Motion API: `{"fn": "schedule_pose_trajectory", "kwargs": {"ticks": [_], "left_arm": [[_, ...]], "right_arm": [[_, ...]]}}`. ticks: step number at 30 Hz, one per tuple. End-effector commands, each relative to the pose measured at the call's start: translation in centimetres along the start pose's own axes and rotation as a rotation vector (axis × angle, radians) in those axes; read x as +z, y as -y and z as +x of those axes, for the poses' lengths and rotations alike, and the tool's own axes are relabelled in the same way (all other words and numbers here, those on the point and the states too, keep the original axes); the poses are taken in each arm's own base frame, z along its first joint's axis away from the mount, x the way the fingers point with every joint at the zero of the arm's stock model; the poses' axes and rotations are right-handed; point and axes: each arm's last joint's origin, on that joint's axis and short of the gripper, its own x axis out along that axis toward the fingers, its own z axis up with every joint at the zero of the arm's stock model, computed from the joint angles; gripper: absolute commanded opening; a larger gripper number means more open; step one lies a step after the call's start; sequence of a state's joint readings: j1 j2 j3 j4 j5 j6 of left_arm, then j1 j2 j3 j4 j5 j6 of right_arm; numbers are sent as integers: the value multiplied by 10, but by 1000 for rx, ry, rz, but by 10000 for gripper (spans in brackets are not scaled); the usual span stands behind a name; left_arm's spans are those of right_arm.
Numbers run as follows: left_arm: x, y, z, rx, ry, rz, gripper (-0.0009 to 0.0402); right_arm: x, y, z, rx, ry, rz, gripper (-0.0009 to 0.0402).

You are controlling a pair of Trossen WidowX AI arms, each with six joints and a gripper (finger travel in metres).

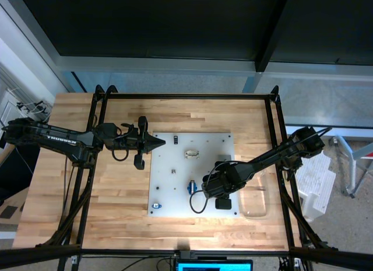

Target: Remove the 16mm cylinder and place in the container

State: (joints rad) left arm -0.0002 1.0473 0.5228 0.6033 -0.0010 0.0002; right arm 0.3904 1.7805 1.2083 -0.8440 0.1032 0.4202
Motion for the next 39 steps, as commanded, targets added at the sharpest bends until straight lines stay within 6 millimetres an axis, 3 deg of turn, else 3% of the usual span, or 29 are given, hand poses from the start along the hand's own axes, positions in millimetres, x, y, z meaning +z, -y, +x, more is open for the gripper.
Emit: {"fn": "schedule_pose_trajectory", "kwargs": {"ticks": [1,18,28,39], "left_arm": [[0,0,0,0,0,0,0],[0,0,0,0,0,0,0],[0,0,0,0,0,0,0],[0,0,0,0,0,0,0]], "right_arm": [[0,0,0,1,-1,-3,105],[-1,-1,0,0,-2,-6,-2],[2,-2,-11,16,-29,-17,24],[15,-4,-33,15,22,-16,148]]}}
